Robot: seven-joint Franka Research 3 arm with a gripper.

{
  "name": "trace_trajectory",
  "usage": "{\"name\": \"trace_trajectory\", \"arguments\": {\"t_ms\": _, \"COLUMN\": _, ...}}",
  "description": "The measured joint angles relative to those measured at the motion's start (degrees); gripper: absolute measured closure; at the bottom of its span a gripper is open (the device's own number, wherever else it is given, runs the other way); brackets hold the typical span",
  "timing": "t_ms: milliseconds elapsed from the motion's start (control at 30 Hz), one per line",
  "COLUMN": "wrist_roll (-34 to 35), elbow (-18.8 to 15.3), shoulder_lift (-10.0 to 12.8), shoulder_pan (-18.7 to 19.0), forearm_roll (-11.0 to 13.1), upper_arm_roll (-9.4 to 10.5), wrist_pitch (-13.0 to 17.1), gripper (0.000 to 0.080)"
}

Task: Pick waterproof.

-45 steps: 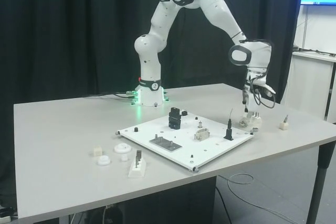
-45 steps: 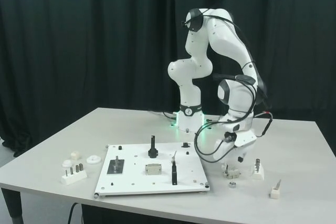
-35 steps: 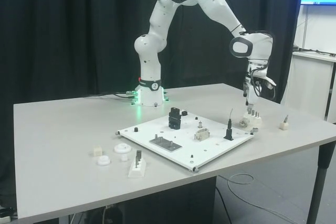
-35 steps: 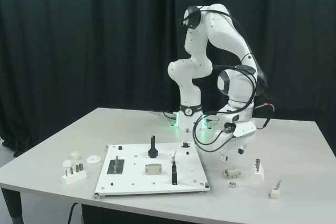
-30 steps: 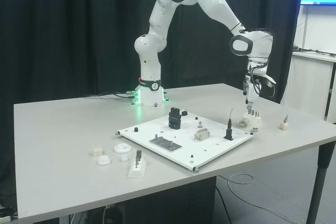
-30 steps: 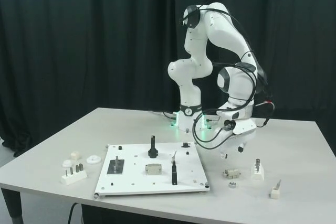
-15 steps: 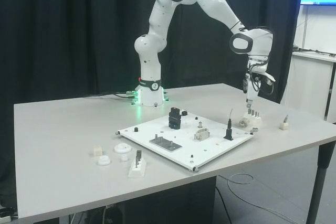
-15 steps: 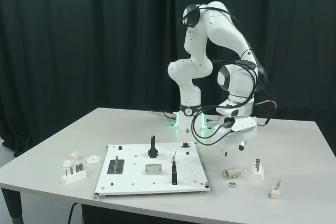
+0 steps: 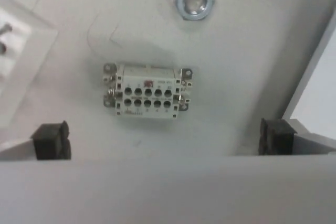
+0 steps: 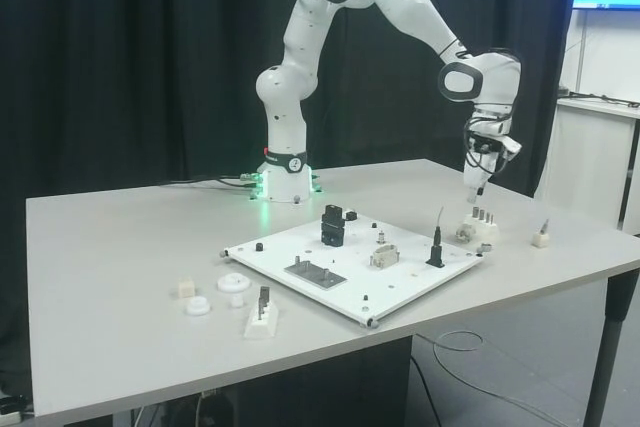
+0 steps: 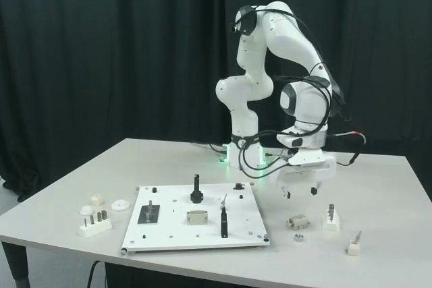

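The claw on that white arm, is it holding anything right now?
Nothing: the claw is open above the white multi-pin connector block lying on the grey table.

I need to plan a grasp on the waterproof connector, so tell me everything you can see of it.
The waterproof connector is a small white rectangular block with two rows of five round sockets facing up and metal screws at its corner tabs. It lies flat on the grey table, beside a metal nut without touching it. The open end effector hovers above; nothing grips it.
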Motion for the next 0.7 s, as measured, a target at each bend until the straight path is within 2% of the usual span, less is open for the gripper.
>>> {"name": "trace_trajectory", "arguments": {"t_ms": 700, "wrist_roll": 31.99, "elbow": 0.65, "shoulder_lift": 0.01, "shoulder_pan": -0.12, "forearm_roll": -0.09, "upper_arm_roll": -0.50, "wrist_pitch": 2.11, "gripper": 0.0003}}
